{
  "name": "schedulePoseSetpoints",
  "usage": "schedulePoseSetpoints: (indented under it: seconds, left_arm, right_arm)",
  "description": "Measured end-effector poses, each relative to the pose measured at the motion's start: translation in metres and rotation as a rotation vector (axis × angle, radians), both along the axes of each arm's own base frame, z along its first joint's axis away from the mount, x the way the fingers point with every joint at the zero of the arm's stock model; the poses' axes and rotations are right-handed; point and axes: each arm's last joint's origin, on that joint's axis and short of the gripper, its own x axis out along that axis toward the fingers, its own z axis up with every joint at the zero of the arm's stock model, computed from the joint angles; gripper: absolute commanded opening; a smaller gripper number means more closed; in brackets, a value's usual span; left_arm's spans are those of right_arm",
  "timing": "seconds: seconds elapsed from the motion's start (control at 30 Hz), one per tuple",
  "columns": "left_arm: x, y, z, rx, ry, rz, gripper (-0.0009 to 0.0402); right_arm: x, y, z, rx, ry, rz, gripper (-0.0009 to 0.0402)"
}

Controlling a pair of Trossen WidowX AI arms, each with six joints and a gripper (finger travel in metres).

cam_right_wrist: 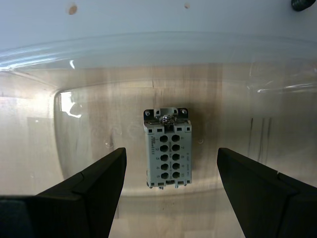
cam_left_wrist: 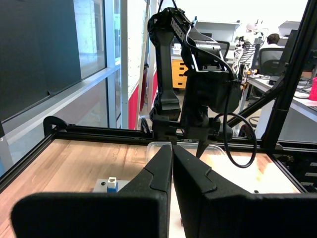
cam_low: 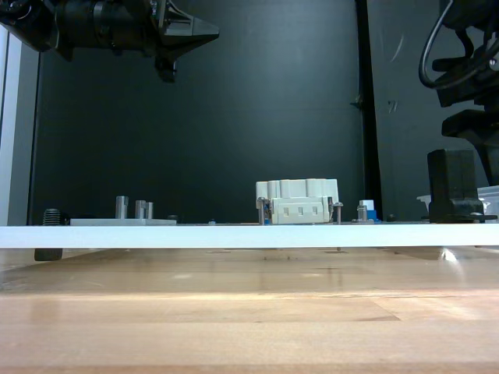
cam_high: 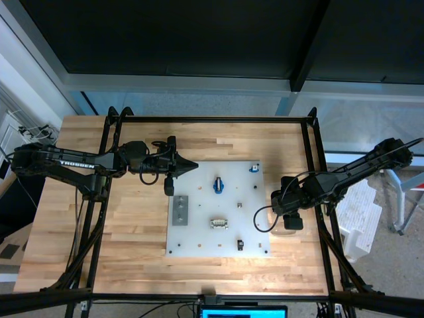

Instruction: Pick the HAN10E connector and install on the hub

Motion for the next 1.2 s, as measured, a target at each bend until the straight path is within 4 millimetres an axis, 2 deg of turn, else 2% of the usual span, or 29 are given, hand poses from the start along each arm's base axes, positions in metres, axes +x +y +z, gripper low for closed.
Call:
schedulePoseSetpoints:
  seconds: [0.73,0.97,1.2]
  left_arm:
    - [0.000,0.000,0.000,0.000,0.000,0.000,0.0000]
    - [0.000,0.000,0.000,0.000,0.000,0.000,0.0000]
    - [0.000,0.000,0.000,0.000,0.000,0.000,0.0000]
  right_arm:
    - [-0.007,-0.001,-0.030,0.017,-0.010,-0.028,0.0246]
    - [-0.007,-0.001,-0.031,0.022,-0.015,-0.030,0.0223]
    - [-0.006,0.000,-0.032,0.027,-0.027,-0.027,0.0222]
